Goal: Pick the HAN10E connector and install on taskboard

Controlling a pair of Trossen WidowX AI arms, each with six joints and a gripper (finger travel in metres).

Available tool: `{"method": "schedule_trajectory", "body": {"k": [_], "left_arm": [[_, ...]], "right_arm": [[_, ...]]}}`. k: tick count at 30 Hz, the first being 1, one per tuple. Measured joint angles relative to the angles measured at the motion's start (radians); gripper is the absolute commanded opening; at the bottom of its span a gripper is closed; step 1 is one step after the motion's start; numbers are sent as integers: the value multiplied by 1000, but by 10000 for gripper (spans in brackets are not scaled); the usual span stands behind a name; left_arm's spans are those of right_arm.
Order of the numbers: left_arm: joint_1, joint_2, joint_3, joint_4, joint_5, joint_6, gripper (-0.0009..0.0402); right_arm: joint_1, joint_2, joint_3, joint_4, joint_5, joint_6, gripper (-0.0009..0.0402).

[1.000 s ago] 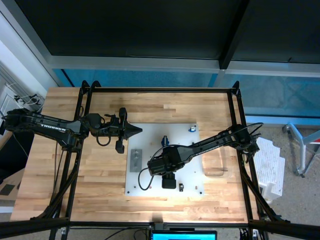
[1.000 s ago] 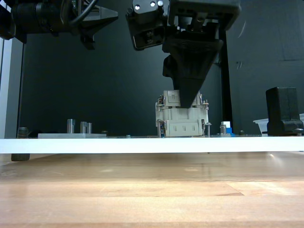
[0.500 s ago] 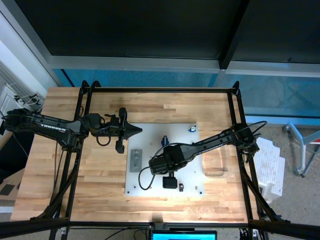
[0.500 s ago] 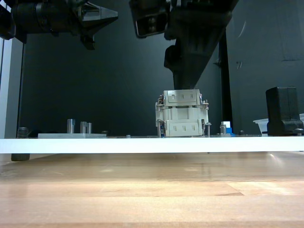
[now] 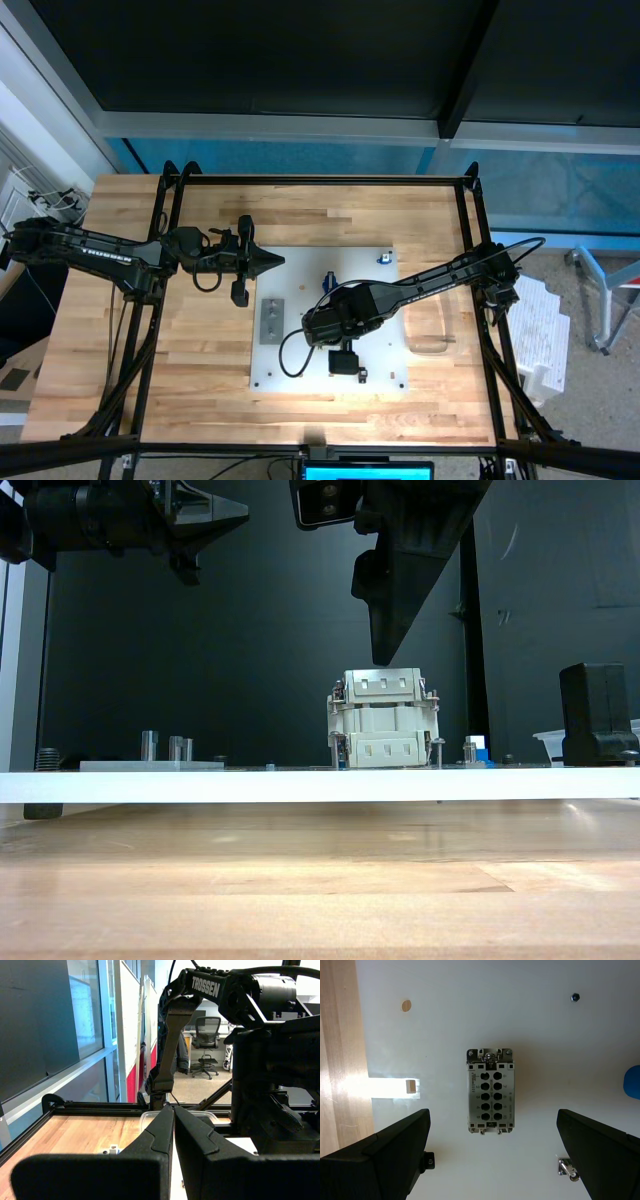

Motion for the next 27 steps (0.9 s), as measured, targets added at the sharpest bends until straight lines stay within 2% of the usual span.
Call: {"method": "schedule_trajectory", "body": {"k": [9, 12, 14, 20, 27], "left_arm": [[0, 0, 0, 0, 0, 0, 1], [0, 0, 0, 0, 0, 0, 1], [0, 0, 0, 0, 0, 0, 1], [0, 0, 0, 0, 0, 0, 1], [0, 0, 0, 0, 0, 0, 1]], "right_arm": [[-5, -55, -6, 0, 2, -6, 351], [-17, -107, -41, 3, 33, -21, 331], [-27, -145, -76, 8, 50, -32, 311], [-68, -278, -201, 83, 52, -58, 230], [-163, -452, -328, 174, 52, -90, 110]]}}
